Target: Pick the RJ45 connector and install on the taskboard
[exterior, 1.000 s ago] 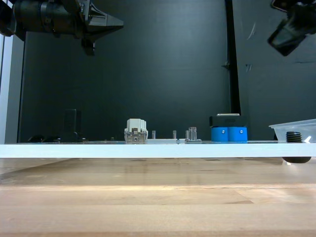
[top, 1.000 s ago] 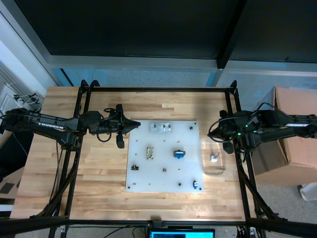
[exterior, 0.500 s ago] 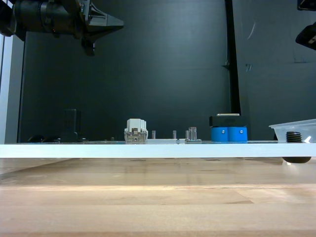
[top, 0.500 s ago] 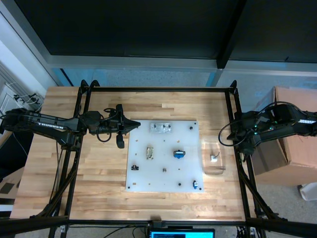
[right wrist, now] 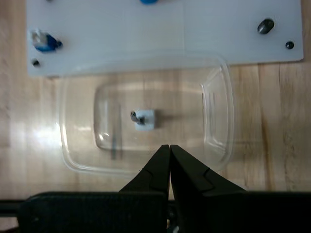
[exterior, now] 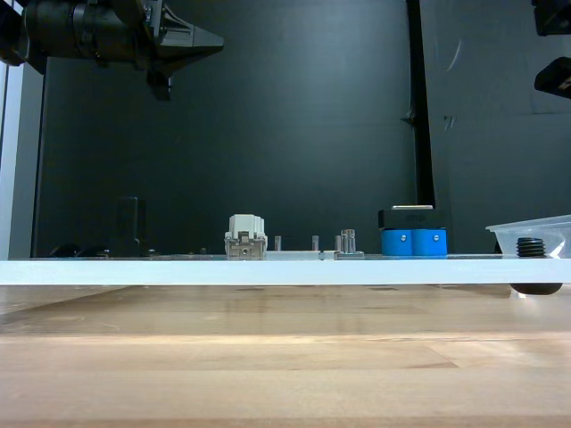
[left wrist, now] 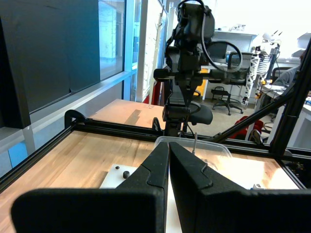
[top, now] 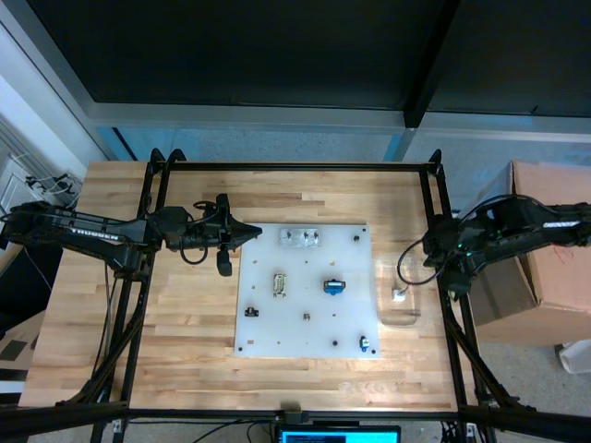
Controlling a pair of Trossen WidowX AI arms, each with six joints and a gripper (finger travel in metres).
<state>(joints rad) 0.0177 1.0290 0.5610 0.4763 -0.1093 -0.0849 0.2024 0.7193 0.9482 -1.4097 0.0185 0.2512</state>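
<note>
The RJ45 connector [top: 399,295] is a small white piece lying free inside a clear plastic tray [top: 399,320], right of the white taskboard [top: 277,323]. It is clear of any seat on the board. In the right wrist view the connector [right wrist: 144,119] lies in the middle of the tray [right wrist: 221,121]. My right gripper [right wrist: 169,147] is shut, pointing down from above the tray's outer rim, and holds nothing. In the high view the right gripper [top: 432,258] hangs by the tray's right side. My left gripper [top: 254,232] is shut and empty, held high at the board's far left corner.
The board carries a blue part [top: 333,286], a grey connector block [top: 279,284], metal fittings [top: 300,238] and a small blue-white piece [top: 365,344]. A black frame [top: 295,167] borders the table. A cardboard box [top: 540,268] stands off the right edge.
The right arm has drawn back to the right and risen, its gripper moving from over the tray's inner side to its outer rim. The connector and the left arm have not moved.
</note>
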